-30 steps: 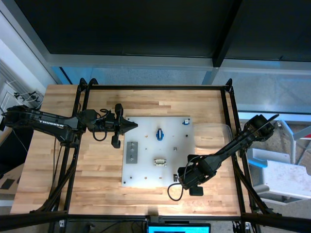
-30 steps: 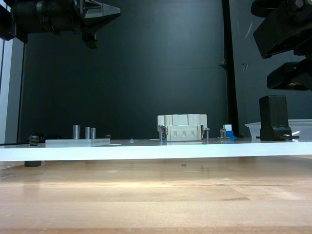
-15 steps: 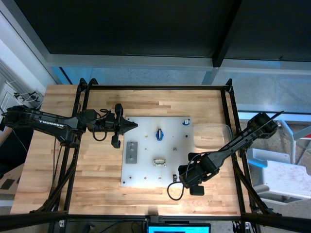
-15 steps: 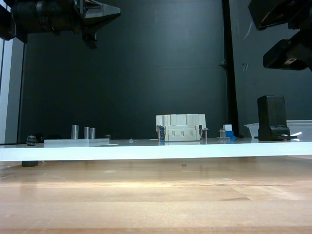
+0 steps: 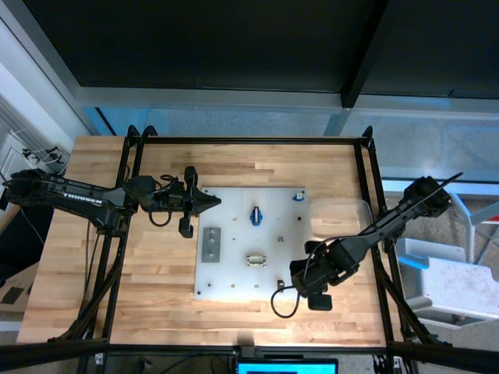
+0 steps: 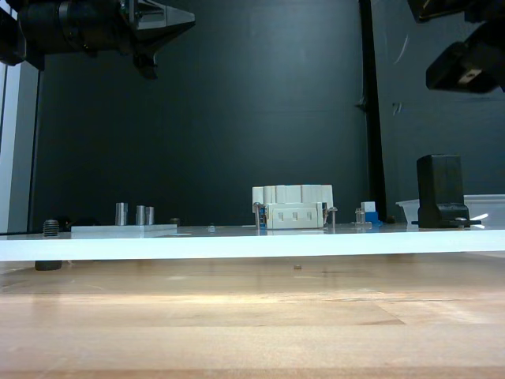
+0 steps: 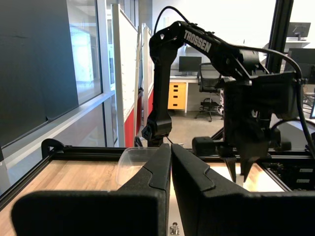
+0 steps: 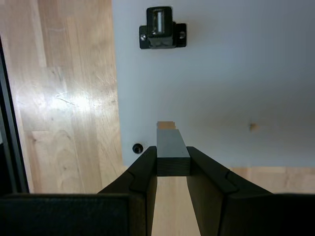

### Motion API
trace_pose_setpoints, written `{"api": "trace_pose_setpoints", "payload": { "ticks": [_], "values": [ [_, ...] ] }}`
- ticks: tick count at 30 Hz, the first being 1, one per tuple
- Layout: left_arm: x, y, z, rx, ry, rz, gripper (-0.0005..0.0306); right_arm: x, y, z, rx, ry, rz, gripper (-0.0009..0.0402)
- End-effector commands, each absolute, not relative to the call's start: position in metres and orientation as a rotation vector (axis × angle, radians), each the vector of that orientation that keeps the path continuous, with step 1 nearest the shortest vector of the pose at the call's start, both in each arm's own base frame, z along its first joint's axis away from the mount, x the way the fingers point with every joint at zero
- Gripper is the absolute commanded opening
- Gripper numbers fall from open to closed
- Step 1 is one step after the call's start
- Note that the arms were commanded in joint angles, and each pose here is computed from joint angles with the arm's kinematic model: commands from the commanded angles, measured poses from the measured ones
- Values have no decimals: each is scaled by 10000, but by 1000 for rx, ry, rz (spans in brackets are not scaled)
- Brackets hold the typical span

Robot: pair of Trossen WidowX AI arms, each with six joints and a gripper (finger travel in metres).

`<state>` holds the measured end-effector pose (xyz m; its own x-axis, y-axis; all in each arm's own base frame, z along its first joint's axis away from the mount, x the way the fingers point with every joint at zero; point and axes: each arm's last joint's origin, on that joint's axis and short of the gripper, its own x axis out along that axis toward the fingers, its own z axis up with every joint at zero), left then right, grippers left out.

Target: Pick the 16mm bar from the taskboard and place it in the container

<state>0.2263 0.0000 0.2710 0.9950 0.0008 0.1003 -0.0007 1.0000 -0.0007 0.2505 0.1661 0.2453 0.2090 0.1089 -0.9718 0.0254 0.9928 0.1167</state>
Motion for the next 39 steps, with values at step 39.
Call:
{"api": "trace_pose_setpoints", "payload": {
  "ticks": [39],
  "values": [
    [2263, 0, 2712, 0, -101, 0, 0, 2201, 727, 2863, 233, 1340, -130, 32]
  ]
}}
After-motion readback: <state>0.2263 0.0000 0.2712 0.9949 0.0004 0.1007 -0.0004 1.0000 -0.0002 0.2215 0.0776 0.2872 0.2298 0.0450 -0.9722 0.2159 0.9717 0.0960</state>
